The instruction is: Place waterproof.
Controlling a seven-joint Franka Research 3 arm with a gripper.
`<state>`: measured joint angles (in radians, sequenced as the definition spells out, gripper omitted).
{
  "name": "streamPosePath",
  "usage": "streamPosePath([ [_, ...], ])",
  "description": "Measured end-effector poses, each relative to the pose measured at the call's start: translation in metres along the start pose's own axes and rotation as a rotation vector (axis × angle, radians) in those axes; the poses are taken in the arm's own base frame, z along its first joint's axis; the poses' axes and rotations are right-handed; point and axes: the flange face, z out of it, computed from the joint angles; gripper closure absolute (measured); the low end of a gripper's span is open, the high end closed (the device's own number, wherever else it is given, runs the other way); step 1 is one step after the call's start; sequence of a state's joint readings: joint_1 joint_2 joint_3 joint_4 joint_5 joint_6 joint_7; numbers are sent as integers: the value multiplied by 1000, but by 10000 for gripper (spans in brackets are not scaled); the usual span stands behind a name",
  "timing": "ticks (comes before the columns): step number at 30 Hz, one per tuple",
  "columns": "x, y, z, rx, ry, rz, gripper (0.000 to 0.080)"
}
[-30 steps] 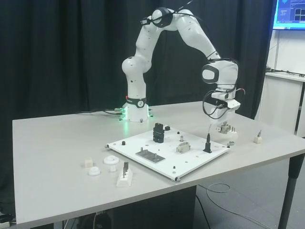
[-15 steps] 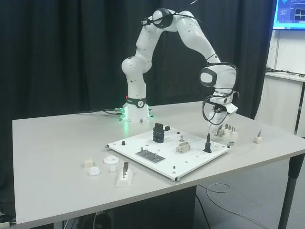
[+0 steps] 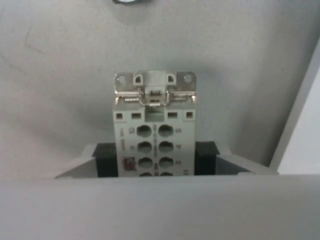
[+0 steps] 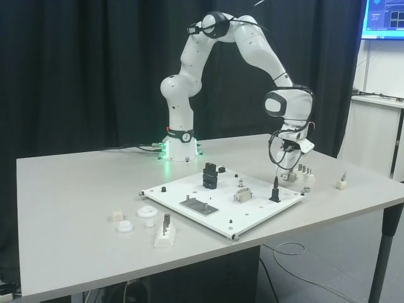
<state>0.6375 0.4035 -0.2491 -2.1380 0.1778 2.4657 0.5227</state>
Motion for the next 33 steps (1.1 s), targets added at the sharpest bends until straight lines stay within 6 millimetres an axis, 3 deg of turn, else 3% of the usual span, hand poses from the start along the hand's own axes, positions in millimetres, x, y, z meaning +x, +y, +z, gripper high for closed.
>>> streamPosePath([
  [29, 0, -1, 8, 4, -2, 6, 467],
  [30, 0, -1, 8, 5, -2, 13, 211],
  [31, 0, -2, 7, 6, -1, 21, 49],
  [33, 0, -2, 5, 10, 1, 40, 49],
])
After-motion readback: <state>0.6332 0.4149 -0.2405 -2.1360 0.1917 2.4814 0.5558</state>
